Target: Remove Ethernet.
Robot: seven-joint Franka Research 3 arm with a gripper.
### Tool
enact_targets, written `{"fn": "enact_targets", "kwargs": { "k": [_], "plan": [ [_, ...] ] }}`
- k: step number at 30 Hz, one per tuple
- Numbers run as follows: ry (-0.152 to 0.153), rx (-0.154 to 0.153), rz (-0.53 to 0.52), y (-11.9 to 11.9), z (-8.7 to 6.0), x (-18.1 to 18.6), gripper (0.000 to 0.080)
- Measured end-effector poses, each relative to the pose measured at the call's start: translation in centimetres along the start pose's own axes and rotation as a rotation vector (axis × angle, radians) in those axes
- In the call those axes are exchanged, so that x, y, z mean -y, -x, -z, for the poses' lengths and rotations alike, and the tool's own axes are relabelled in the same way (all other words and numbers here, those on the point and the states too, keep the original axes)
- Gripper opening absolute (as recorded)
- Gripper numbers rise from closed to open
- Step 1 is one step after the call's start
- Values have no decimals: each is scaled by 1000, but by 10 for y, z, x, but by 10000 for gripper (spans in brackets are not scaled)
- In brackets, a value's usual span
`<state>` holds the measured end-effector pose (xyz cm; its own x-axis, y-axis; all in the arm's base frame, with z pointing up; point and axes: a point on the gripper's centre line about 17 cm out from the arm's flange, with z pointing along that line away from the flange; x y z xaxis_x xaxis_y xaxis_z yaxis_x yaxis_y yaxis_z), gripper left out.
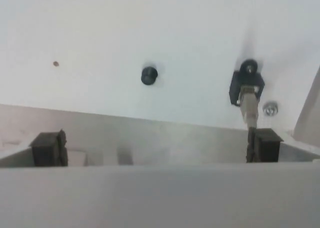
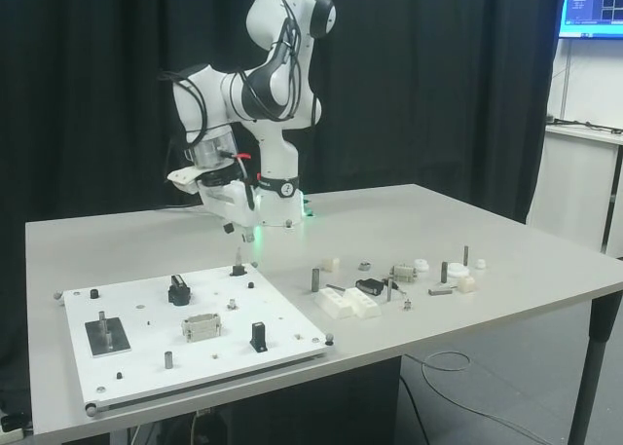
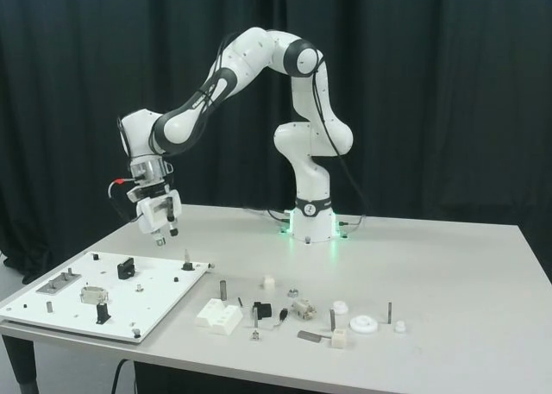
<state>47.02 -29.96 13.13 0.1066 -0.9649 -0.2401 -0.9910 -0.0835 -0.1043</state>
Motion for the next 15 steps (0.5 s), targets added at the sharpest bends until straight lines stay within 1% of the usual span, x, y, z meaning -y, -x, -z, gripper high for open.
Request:
{"fn": "enact_targets", "kwargs": {
  "k": [4,15],
  "plan": [
    [8,21,-29,4,-7,-4,800],
    [48,65,-49,14,-26,-25,800]
  ]
}}
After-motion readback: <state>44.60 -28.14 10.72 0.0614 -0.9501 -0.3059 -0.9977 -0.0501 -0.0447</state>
